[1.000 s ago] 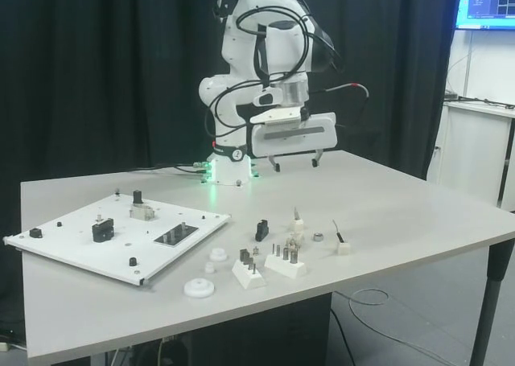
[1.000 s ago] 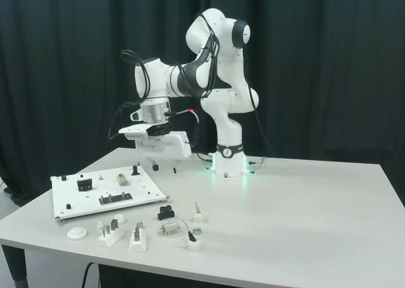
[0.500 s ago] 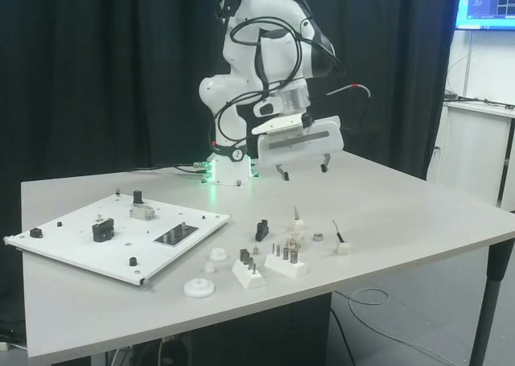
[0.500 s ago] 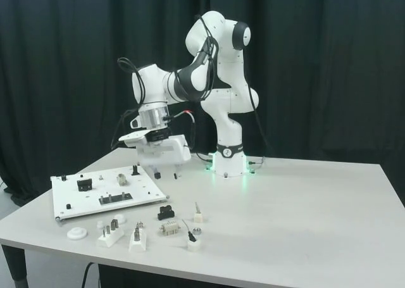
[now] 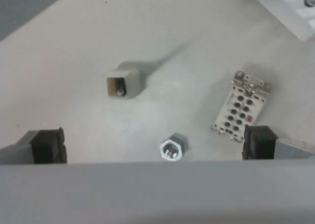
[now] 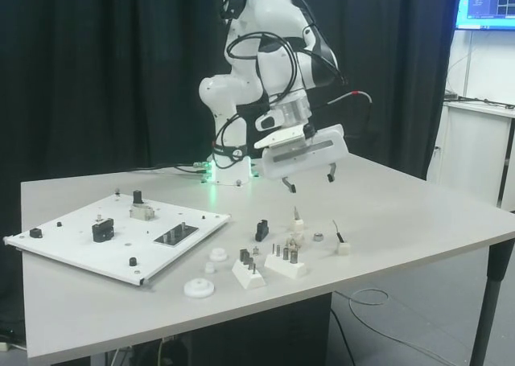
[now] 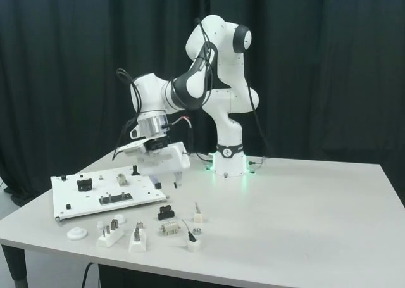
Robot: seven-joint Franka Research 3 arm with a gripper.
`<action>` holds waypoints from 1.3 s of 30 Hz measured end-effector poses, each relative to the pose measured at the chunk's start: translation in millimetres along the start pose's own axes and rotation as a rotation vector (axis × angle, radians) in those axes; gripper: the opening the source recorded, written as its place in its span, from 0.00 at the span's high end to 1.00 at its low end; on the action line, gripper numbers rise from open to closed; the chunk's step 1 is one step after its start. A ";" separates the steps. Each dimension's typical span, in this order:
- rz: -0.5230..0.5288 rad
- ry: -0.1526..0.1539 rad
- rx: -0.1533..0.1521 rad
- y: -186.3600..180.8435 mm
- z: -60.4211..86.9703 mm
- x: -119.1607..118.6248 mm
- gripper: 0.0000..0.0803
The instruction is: Pick USB.
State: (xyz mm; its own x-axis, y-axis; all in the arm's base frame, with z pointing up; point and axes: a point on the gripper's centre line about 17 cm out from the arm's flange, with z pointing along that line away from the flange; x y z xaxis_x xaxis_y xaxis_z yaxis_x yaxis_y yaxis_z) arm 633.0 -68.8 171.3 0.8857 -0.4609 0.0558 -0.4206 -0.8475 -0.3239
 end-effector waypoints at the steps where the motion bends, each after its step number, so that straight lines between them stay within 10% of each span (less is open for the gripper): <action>1: 0.000 0.002 0.004 -0.8 2.2 0.9 0.00; 39: -0.029 -0.044 0.045 -26.7 97.2 0.8 0.00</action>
State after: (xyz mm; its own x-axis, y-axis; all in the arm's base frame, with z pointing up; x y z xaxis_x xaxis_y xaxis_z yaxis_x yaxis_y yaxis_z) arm 664.0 -20.9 88.2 0.9058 -0.4231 0.0242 -0.3860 -0.8472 -0.3651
